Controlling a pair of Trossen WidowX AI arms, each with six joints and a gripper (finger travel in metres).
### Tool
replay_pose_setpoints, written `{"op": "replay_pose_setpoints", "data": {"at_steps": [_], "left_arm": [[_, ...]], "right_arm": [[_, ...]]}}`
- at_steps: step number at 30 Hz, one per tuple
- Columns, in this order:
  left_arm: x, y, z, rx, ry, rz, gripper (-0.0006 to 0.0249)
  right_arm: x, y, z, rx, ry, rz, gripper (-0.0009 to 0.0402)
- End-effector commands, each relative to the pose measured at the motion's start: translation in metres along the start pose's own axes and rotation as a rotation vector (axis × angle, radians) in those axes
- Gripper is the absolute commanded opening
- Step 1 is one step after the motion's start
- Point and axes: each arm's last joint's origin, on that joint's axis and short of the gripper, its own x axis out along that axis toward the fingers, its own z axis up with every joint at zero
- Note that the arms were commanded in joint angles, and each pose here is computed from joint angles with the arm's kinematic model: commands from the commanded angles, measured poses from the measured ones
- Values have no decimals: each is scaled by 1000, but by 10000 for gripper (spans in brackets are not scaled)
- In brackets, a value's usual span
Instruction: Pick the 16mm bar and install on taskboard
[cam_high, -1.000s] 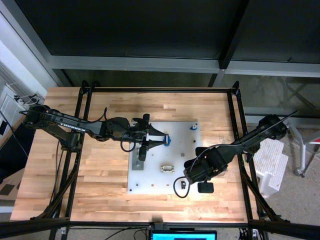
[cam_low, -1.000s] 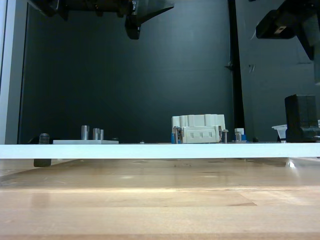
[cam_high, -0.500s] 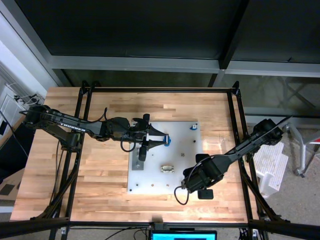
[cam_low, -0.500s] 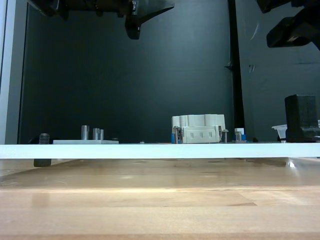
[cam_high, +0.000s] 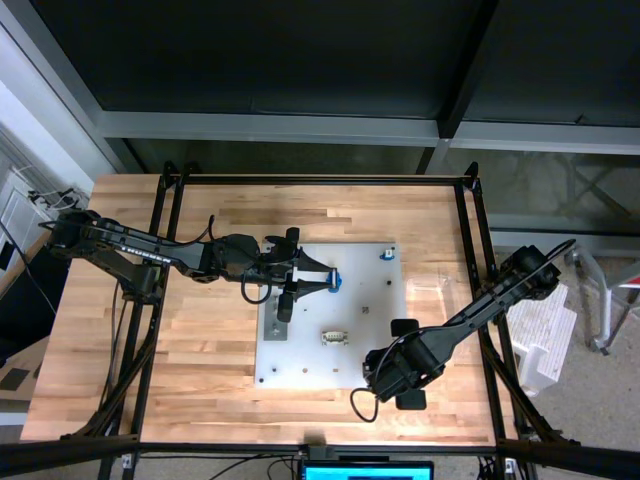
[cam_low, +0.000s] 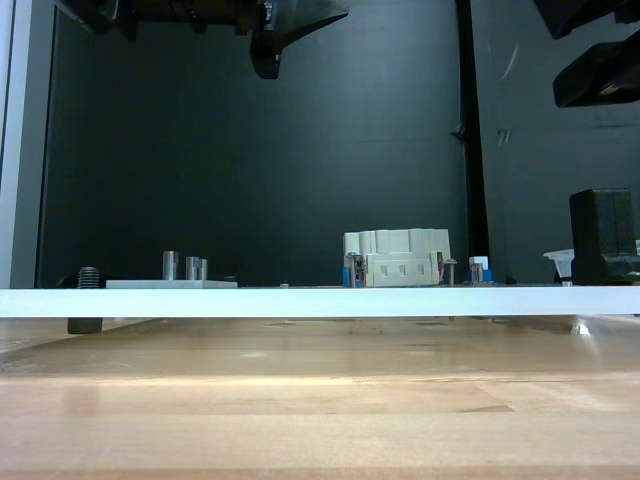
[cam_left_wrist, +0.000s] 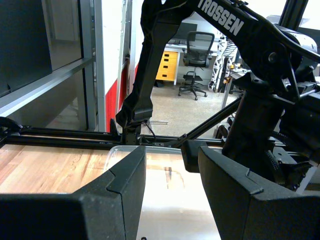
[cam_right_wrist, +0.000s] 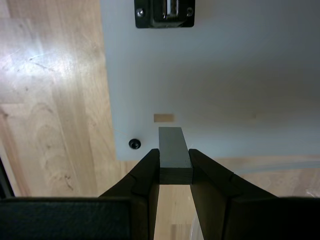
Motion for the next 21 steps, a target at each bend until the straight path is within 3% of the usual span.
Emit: {"op": "replay_pose_setpoints", "data": {"at_steps": [1, 21], "left_arm": [[0, 0, 0, 0, 0, 0, 140], [0, 0, 0, 0, 0, 0, 140]], "right_arm": [[2, 2, 1, 0, -1, -7, 0], [7, 9, -3, -16, -25, -16, 0]]}}
